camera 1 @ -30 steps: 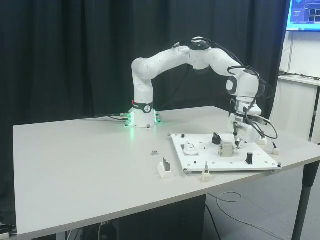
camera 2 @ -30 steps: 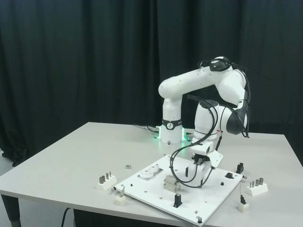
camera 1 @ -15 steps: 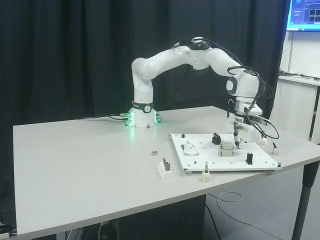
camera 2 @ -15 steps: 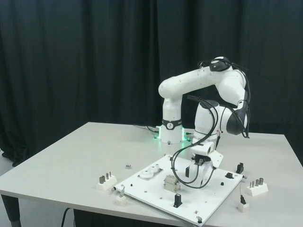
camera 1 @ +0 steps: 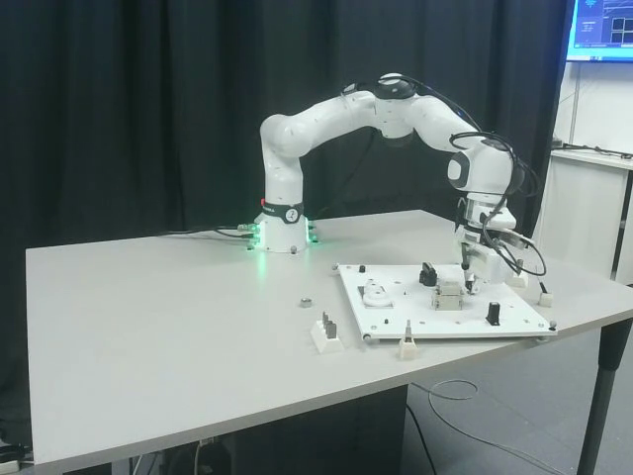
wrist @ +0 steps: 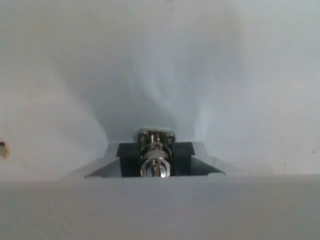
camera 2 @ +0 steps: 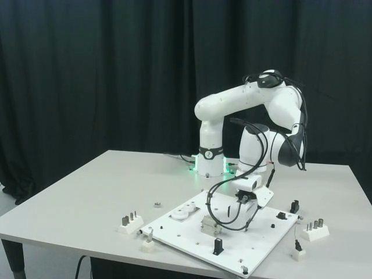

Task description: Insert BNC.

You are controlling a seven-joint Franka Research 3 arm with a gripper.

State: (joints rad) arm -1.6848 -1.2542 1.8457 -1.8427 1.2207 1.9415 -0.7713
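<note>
A metal BNC plug (wrist: pixel 156 161) shows end-on in the wrist view, flanked by black pads (wrist: pixel 129 159). My gripper (wrist: pixel 156 169) is shut on it above the white board (wrist: pixel 150 75). In both room views the gripper (camera 1: pixel 469 275) (camera 2: pixel 242 213) hangs low over the white board (camera 1: pixel 396 315) (camera 2: pixel 186 235), just beside a grey block (camera 1: pixel 448 295) (camera 2: pixel 209 225). The socket under the plug is hidden. A black cable (camera 2: pixel 216 200) loops down from the wrist.
On the board stand a black post (camera 1: pixel 493 313), a black piece (camera 1: pixel 428 272) and a white round part (camera 1: pixel 374 294). Off the board sit small white holders (camera 1: pixel 326 334) (camera 1: pixel 406 345) (camera 2: pixel 314 228) and a small ring (camera 1: pixel 307 301). The board lies near the table's front edge.
The wrist and gripper have shifted slightly toward the grey block and stay low over the board. Nothing else on the table has moved.
</note>
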